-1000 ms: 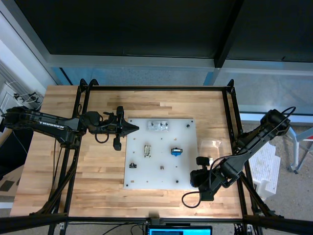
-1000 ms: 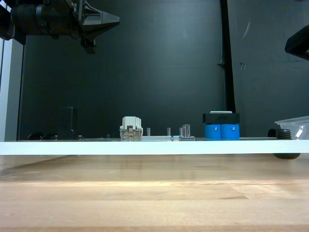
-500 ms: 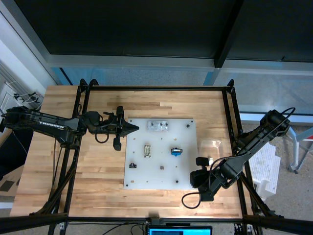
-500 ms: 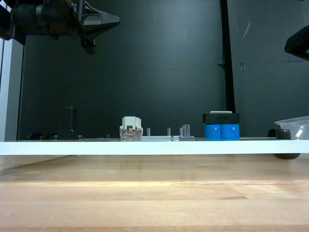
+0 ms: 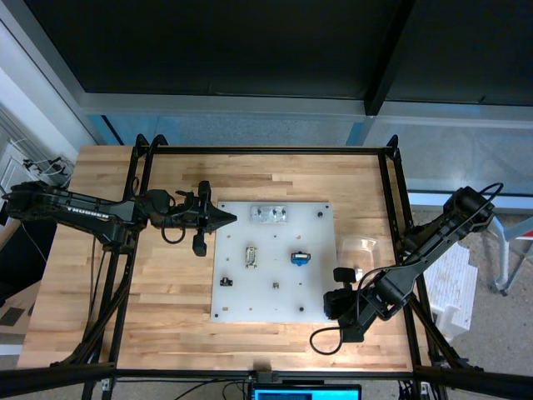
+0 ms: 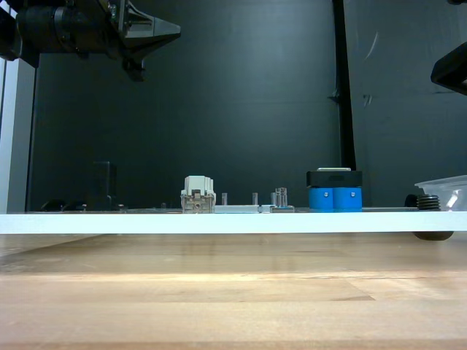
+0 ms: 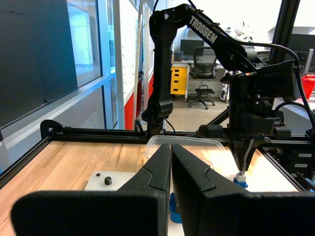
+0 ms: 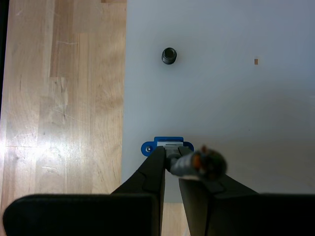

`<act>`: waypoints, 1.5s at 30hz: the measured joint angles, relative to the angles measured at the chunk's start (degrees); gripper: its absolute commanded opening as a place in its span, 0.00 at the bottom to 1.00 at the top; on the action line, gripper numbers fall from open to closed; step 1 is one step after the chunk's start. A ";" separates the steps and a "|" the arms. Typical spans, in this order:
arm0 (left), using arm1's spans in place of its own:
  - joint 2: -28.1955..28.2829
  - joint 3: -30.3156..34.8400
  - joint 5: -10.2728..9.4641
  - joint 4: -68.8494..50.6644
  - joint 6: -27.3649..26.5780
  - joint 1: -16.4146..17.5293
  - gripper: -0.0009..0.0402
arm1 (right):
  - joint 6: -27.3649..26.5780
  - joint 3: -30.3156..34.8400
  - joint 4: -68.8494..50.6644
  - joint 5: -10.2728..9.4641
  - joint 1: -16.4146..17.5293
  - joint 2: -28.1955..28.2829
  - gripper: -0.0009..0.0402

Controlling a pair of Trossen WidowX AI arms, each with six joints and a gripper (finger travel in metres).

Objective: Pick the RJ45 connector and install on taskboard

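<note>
At the board's near-right corner the right gripper points straight down, its fingers clamped on the connector, a small pale grey plug with an orange blur beside it. The plug hangs just over a blue corner fitting that sits close to the board's near edge; whether the two touch cannot be told. A black knob stands further left along that edge, well apart from the gripper. Against a second ago the right arm has barely shifted: in the low view its dark underside at the far right sits a trace lower, and in the high view its wrist lies a hair further left. The things on the board lie as they did.

Further in, at mid-board, stand a beige fitting and, to its right, a black-capped fitting in blue. A clear tray lies on the table just right of the board. A silver block sits by the board's far edge.

The left gripper hovers high over the board's far-left corner, pointing right, its fingers pressed together, in the same place as a second ago
</note>
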 measured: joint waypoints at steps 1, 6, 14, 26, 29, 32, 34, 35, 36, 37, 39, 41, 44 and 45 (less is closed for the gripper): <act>0.00 0.00 0.00 0.00 0.00 0.00 0.02 | 0.00 0.00 -0.02 -0.07 0.00 0.00 0.05; 0.00 0.00 0.00 0.00 0.00 0.00 0.02 | 0.00 -0.02 -0.13 -0.09 0.00 0.02 0.13; 0.00 -0.02 0.00 0.00 0.00 0.00 0.02 | 0.07 0.46 -1.36 -0.94 -0.02 0.26 0.22; -0.02 0.00 0.02 -0.02 -0.02 0.00 0.02 | 0.07 3.10 -2.05 -0.17 0.00 -2.40 0.34; -0.02 0.00 0.00 0.00 0.00 0.00 0.02 | 0.07 4.09 -4.33 -0.13 0.00 -3.56 0.36; -0.02 0.00 0.00 -0.02 -0.02 0.00 0.02 | 0.04 5.66 -7.04 -0.09 0.00 -4.44 0.38; -0.02 -0.02 0.00 0.00 0.00 0.00 0.02 | 0.04 6.54 -8.90 -0.07 0.00 -4.63 0.39; -0.02 0.00 0.02 -0.02 0.00 0.00 0.02 | 0.04 6.93 -9.60 -0.07 0.00 -4.68 0.39; -0.02 -0.02 0.00 -0.02 0.00 0.00 0.02 | 0.04 7.21 -10.14 -0.09 0.00 -4.70 0.40; -0.02 -0.02 0.00 -0.02 -0.02 0.00 0.02 | 0.04 7.43 -10.49 -0.07 0.00 -4.76 0.40; -0.02 0.00 0.02 -0.02 0.00 0.00 0.02 | 0.04 7.82 -11.13 -0.07 0.00 -4.76 0.40; -0.02 0.00 0.02 -0.02 0.00 0.00 0.02 | 0.04 7.96 -11.41 -0.07 0.00 -4.79 0.41; -0.02 0.00 0.00 0.00 0.00 0.00 0.02 | 0.04 7.98 -11.41 -0.09 0.00 -4.79 0.40; -0.02 0.00 0.00 -0.02 0.00 0.00 0.02 | 0.02 7.98 -11.41 -0.09 -0.02 -4.79 0.40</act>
